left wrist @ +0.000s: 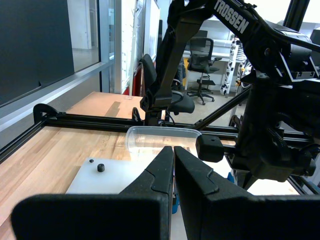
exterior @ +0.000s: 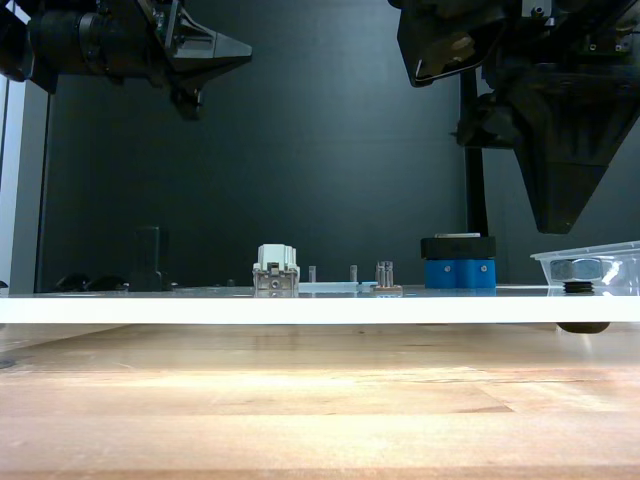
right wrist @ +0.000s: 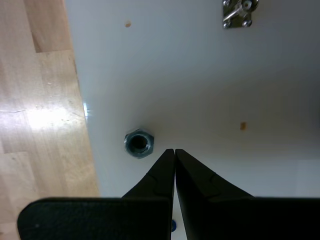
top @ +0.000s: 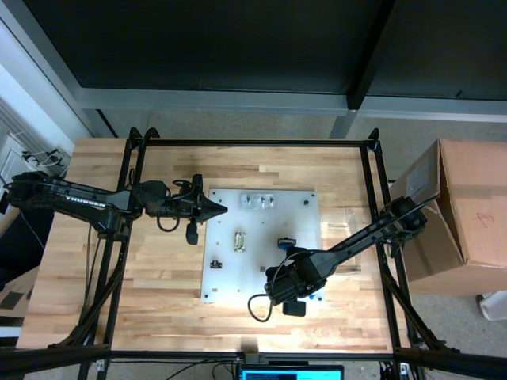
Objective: Pick the M12 nut and place it on its threads and fasten
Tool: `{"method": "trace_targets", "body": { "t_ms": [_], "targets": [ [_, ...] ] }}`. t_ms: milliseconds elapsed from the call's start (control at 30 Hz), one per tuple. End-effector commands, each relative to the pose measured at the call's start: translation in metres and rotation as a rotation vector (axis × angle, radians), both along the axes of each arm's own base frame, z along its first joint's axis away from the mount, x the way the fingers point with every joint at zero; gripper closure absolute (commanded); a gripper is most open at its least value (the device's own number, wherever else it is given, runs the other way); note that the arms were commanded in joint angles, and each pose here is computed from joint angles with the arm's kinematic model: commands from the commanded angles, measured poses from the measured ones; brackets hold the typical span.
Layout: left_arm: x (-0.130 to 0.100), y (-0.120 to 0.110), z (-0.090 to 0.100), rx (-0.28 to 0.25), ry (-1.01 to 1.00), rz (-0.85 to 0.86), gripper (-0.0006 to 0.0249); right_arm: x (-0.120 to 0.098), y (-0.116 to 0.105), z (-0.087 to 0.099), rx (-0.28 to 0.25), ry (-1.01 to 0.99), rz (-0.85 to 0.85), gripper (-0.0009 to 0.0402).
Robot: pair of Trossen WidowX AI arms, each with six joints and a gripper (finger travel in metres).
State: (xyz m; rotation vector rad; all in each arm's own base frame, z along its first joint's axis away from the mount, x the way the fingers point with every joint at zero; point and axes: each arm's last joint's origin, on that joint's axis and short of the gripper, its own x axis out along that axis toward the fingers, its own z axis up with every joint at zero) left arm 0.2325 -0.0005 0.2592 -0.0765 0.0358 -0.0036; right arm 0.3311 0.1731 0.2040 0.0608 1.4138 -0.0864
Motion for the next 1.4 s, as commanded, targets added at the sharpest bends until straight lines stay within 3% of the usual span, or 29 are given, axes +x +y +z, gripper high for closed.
{"method": "trace_targets", "body": {
  "t_ms": [33,633,700,833,900,1100,1267,1400],
  "targets": [
    [0.0,0.0,0.0,0.0,0.0,0.0,0.0243,0.001,0.0,-0.003,-0.011,0.007,0.02,0.0394],
    [0.0,0.0,0.0,0.0,0.0,0.0,0.0243,0.002,0.004,-0.016,-0.018,0.031,0.058,0.0393],
    [0.0,0.0,0.0,0.0,0.0,0.0,0.0243,0.002,0.005,-0.017,0.024,0.043,0.075,0.0393],
    [0.0,0.0,0.0,0.0,0.0,0.0,0.0243,0.001,0.011,-0.017,0.22,0.119,0.145,0.0393],
    [0.0,0.0,0.0,0.0,-0.001,0.0,0.0243,-0.001,0.011,-0.016,0.241,0.133,0.16,0.0393],
    [0.0,0.0,0.0,0.0,0.0,0.0,0.0243,-0.001,0.005,-0.013,0.079,0.079,0.091,0.0393],
    [0.0,0.0,0.0,0.0,-0.001,0.0,0.0243,0.0,0.003,-0.013,0.021,0.046,0.04,0.0393],
    [0.0,0.0,0.0,0.0,0.0,0.0,0.0243,0.0,0.004,-0.014,0.011,0.042,0.037,0.0393]
  ]
}}
